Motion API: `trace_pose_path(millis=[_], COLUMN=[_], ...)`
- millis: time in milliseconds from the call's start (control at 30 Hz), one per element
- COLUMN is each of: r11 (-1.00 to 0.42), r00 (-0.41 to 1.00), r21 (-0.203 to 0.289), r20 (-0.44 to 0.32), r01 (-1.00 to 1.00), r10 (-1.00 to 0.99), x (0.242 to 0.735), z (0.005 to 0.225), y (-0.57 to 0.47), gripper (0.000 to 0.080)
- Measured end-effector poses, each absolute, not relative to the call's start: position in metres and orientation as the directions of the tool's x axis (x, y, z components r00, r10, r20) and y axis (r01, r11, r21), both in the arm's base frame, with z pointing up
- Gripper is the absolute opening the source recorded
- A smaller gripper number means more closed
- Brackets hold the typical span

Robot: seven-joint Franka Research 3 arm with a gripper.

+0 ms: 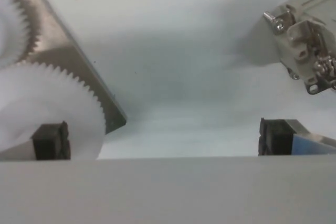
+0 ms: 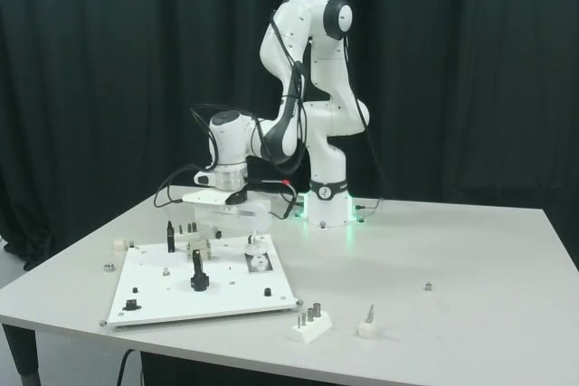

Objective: Insert large gear.

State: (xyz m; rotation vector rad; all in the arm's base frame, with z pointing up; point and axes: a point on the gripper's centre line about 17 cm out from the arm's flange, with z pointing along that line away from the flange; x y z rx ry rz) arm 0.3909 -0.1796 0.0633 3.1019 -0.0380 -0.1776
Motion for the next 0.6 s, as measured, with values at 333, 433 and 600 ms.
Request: trace_pose_path(millis=[333, 433, 600], r11=[-0.999, -0.999, -0.999], r00=[0.99, 0.988, 0.985], r21=[0.022, 0.016, 0.008], r20=[-0.136, -0.149, -0.168], r01=[-0.029, -0.033, -0.036], r10=[-0.031, -0.035, -0.037], x=[0.384, 0.38, 0.373], z=[0.062, 0.062, 0.063], y=[-0.176, -0.176, -0.175], gripper=[0.08, 0.08, 0.08])
